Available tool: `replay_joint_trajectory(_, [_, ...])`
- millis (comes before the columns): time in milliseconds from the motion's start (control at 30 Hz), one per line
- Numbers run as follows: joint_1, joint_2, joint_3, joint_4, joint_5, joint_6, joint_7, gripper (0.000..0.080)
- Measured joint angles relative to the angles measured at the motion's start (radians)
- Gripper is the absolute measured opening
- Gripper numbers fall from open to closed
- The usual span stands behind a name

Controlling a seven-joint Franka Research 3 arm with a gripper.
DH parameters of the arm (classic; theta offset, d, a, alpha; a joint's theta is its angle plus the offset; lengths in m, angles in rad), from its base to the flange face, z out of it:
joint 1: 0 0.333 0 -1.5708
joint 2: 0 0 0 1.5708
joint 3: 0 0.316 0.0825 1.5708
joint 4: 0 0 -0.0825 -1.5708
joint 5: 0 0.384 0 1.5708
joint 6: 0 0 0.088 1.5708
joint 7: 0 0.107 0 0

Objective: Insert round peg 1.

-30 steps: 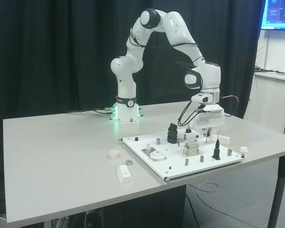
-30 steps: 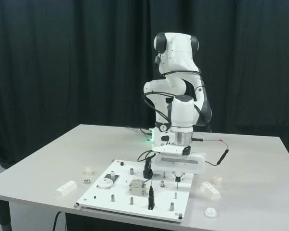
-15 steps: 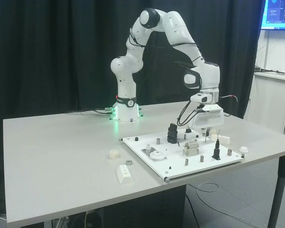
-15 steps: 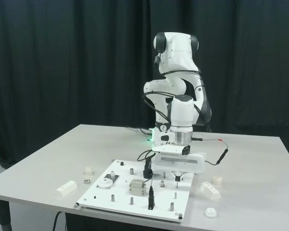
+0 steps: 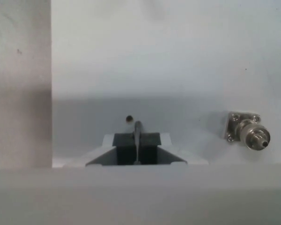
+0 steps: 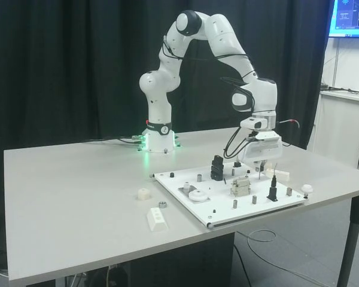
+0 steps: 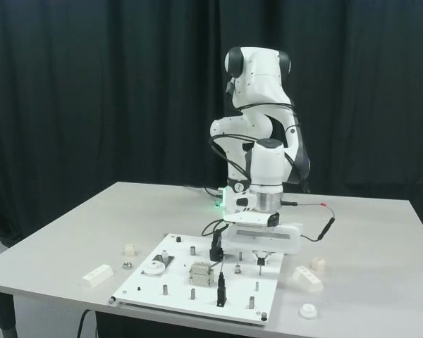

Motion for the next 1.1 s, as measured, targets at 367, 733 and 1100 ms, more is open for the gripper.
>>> replay_joint_trajectory(367, [0.000,0.001,0.002,-0.001,0.000,0.005,0.000,0.0016])
replay_joint_trajectory(733, [0.000,0.005,0.006,-0.001,0.000,0.020,0.000,0.0016])
replay_joint_trajectory(1100, [0.000,0.014,0.007,-0.003,0.000,0.034,0.000,0.0016])
